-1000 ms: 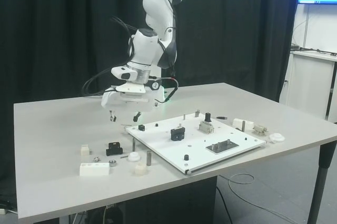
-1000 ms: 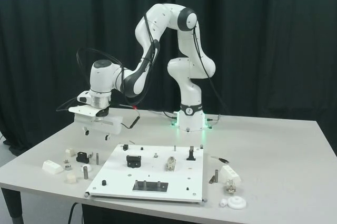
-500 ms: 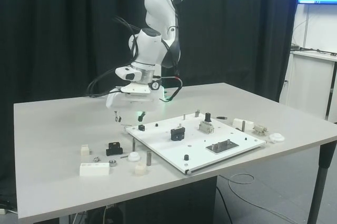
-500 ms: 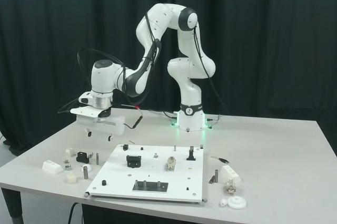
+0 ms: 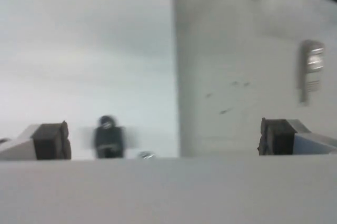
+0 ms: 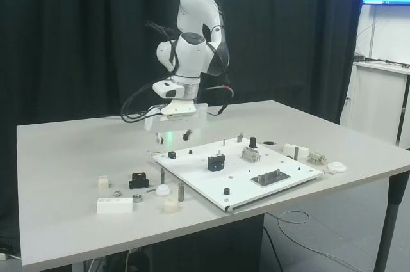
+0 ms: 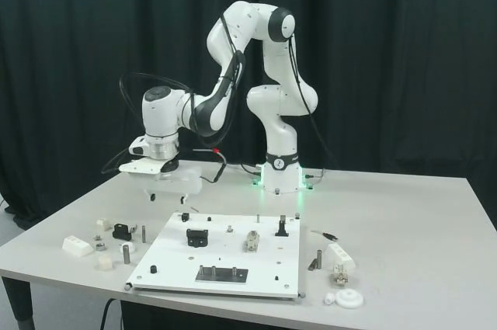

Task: Remove round peg 2.

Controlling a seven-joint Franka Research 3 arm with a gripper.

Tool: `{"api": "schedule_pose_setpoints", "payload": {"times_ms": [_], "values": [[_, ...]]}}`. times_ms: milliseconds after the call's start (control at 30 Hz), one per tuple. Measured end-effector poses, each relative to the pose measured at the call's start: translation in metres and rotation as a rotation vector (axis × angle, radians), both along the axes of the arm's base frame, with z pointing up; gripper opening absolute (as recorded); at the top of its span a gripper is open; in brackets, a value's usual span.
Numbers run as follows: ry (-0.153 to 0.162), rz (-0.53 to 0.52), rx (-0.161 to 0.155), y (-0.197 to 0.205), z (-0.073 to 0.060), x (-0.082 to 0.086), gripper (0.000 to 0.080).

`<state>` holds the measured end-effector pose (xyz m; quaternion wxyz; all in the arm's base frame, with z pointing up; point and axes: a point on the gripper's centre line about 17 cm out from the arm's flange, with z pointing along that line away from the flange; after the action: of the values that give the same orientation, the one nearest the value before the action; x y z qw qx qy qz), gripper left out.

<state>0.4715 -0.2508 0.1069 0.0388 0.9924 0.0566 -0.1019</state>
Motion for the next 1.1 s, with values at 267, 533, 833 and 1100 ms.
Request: {"api": "schedule_pose_setpoints", "payload": {"times_ms": [267,533,833,1100], "values": [[0.029,-0.014,0.034,0.039,0.005,-0.011,0.0800],[0.039,-0.021,0.049,0.082,0.004,-0.020,0.0800],[0.051,-0.027,0.055,0.133,0.001,-0.029,0.0800],[0.063,-0.038,0.049,0.173,-0.003,-0.037,0.0800]]}}
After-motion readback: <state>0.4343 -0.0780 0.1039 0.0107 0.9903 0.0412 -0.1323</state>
